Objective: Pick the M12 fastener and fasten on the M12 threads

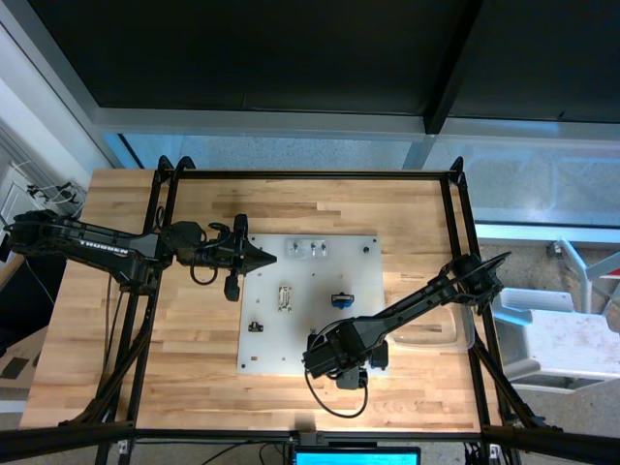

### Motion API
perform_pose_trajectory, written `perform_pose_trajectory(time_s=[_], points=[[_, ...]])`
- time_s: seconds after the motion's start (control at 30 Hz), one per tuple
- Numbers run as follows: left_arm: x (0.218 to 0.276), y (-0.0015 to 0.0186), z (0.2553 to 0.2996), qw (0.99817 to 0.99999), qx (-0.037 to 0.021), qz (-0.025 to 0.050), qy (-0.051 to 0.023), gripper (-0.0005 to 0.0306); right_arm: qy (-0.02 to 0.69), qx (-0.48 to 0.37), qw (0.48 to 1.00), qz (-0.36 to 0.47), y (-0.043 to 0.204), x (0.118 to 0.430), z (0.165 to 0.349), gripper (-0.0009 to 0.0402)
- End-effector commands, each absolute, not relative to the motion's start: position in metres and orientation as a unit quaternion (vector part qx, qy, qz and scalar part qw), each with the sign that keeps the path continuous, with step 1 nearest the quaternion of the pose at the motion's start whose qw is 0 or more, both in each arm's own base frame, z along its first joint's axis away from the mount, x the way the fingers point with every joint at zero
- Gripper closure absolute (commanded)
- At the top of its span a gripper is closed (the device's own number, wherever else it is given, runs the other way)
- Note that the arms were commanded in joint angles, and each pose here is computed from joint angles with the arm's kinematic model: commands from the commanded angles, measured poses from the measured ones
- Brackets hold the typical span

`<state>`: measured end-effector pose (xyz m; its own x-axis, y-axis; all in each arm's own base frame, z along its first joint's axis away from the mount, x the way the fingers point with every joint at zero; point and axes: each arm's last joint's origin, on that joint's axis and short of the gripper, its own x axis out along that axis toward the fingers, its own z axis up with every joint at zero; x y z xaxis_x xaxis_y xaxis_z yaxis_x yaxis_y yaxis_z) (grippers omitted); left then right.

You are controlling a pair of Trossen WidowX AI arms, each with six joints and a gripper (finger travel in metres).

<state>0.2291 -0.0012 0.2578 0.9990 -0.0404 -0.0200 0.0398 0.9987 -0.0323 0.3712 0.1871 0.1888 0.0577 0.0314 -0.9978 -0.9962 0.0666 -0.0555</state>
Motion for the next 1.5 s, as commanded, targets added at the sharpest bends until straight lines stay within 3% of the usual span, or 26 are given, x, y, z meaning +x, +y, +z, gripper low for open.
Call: perform_pose_trajectory(time_s=[0.03,1.27,1.5], points=[[0.2291,-0.0011,0.258,0.99963,-0.0159,-0.0199,0.0094,0.03,0.492,-0.489,0.54,0.477,0.188,0.372,0.188,0.0358],[0.2291,-0.0012,0.258,0.99963,-0.0159,-0.0201,0.0094,0.03,0.494,-0.488,0.54,0.476,0.193,0.373,0.178,0.0358],[0.2291,-0.0012,0.258,0.99963,-0.0159,-0.0201,0.0094,0.03,0.544,-0.431,0.581,0.425,0.192,0.371,0.179,0.0358]])
